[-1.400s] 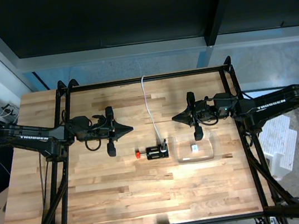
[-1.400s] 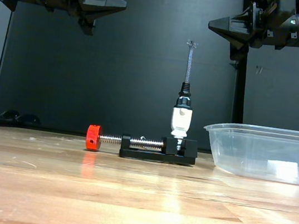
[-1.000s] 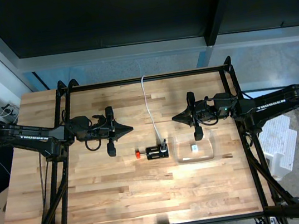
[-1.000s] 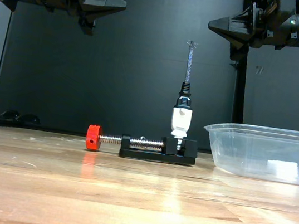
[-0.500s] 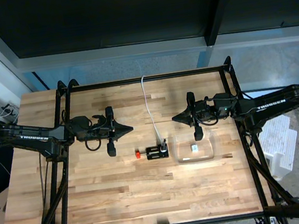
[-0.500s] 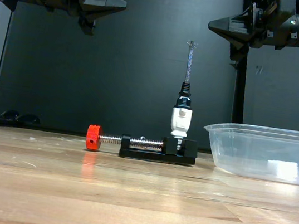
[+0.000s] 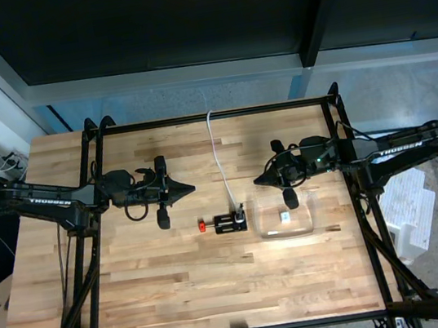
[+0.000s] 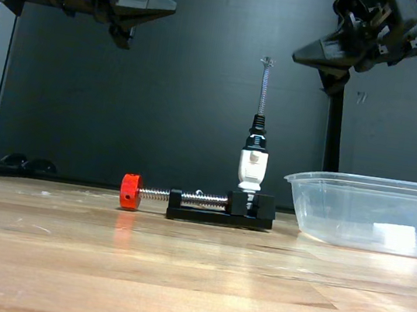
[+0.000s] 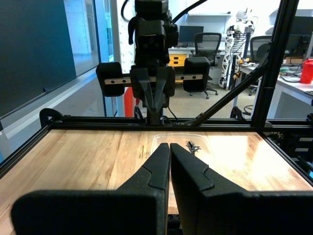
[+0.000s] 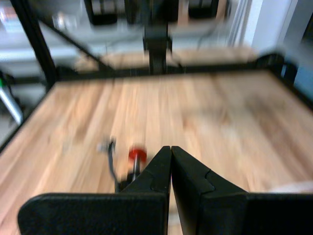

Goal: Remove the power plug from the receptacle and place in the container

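Item 1, small black power plug (image 8: 256, 129) with a short thin cord rising straight above it: seated upright in the white socket face (image 8: 252, 167) of item 2, untouched. Item 2, receptacle (image 8: 221, 207), a small black block with an orange-red knob (image 8: 130, 191) at the end away from the tray: lies flat on the pale wooden tabletop (image 7: 179, 285), and a long white cable (image 7: 218, 152) runs from it toward the far edge. Item 3, container (image 8: 357, 213), a shallow clear plastic rectangular tray with a small white label (image 8: 392, 235): stands just beside the block at its socket end, with no plug in it. Left gripper (image 8: 170, 6): high above the tabletop, level, well apart from the block on the knob side, fingers pressed together on nothing. Right gripper (image 8: 297, 58): high, tipped nose-down toward the plug, roughly above the gap between block and tray, fingers likewise pressed together and empty. Status, as judged: no step complete. Outstanding: spread a gripper, descend on the plug, pinch it, draw it straight up out of the socket, carry it over the tray, let go.
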